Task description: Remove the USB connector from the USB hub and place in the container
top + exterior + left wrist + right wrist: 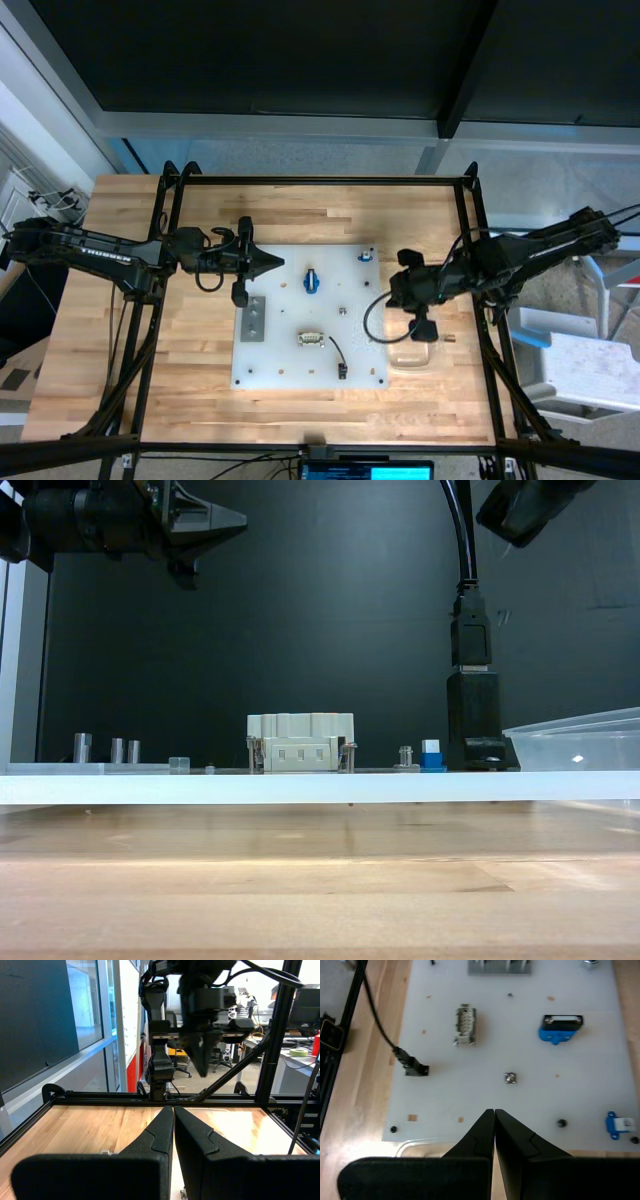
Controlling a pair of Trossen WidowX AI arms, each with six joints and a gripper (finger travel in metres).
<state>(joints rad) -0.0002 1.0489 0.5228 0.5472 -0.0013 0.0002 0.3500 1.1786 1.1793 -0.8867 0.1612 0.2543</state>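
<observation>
Evidently unstarted: the short curved black USB connector [334, 351] sits plugged in the tiny black USB hub [342, 372], lower centre of the high view; the clear plastic container [412, 356] lies just right; right gripper [424, 330] near it and left gripper [268, 262] centre-left are both pinched together, empty; next, the right should open and take the connector.

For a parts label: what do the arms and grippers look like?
The left arm, lettered TROSSEN in white, and right arm are black with black cables. Tapered wedge fingers tip the left gripper, over the white board, and right gripper, by the container.
</observation>
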